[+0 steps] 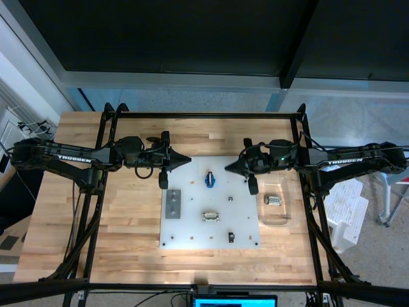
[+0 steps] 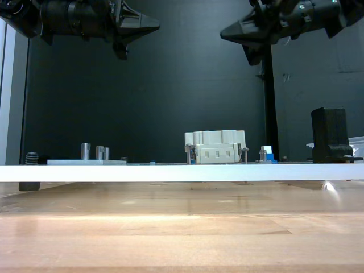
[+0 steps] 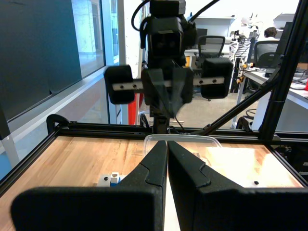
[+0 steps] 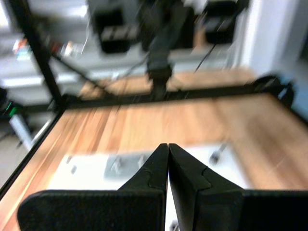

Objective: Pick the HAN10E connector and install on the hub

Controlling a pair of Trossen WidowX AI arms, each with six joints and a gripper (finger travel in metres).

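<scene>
Risk of shoving the HAN10E connector (image 1: 273,200) around its clear tray (image 1: 275,223) unless first opening the right hand (image 1: 226,169), shut and empty, centre-right above the hub (image 1: 192,230); left hand (image 1: 189,160) likewise, centre-left.

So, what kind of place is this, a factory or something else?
Probably a robotics lab in an office: a framed wooden table carries the hub, the left gripper and right gripper hang shut above its far edge, and office chairs stand beyond.
</scene>
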